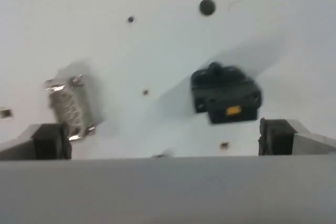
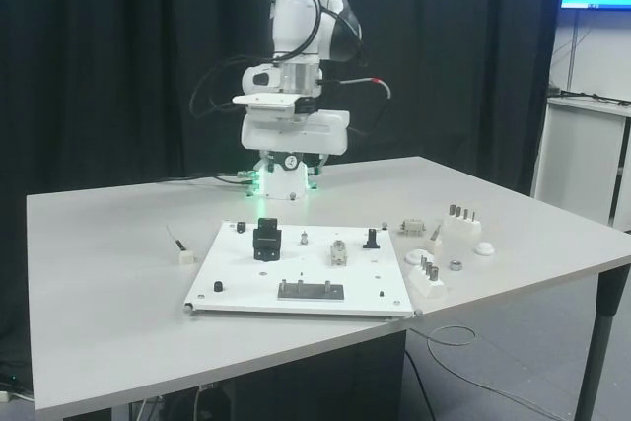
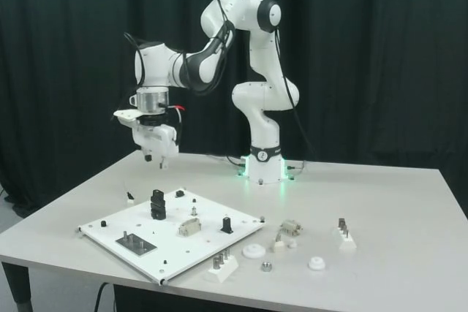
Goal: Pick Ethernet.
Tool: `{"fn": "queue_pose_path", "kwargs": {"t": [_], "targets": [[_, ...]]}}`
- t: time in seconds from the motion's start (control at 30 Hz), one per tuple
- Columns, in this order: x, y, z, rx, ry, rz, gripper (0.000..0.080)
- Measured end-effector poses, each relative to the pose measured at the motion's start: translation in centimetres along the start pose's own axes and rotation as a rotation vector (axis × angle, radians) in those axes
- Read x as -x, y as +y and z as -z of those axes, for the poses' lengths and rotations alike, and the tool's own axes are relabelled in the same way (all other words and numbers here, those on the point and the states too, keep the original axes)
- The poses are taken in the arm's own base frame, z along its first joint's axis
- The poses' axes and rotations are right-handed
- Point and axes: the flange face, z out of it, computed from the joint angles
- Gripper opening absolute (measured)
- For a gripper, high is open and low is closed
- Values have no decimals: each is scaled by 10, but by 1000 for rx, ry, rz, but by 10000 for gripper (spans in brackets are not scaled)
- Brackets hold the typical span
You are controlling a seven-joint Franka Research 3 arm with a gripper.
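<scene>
No writing is legible. The Ethernet connector (image 1: 226, 96), a black block, stands on the white board (image 2: 296, 288) near the worktop's (image 2: 108, 273) front edge; the tool (image 1: 163, 139) hangs above, fingers spread, empty.

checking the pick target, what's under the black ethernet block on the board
The black Ethernet block stands upright on the white board, which lies flat on the grey table. The patch of board directly beneath the block is covered, so any socket or mounting there cannot be seen.
</scene>
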Motion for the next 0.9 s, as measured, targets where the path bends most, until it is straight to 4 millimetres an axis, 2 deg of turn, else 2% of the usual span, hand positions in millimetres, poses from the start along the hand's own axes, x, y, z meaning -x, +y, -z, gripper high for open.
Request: {"fn": "queue_pose_path", "kwargs": {"t": [0.4, 0.63, 0.9], "targets": [[66, -23, 20, 12, -17, -154, 800], [118, -38, 22, 38, -1, -163, 800], [181, -52, 21, 50, -1, -82, 800]]}}
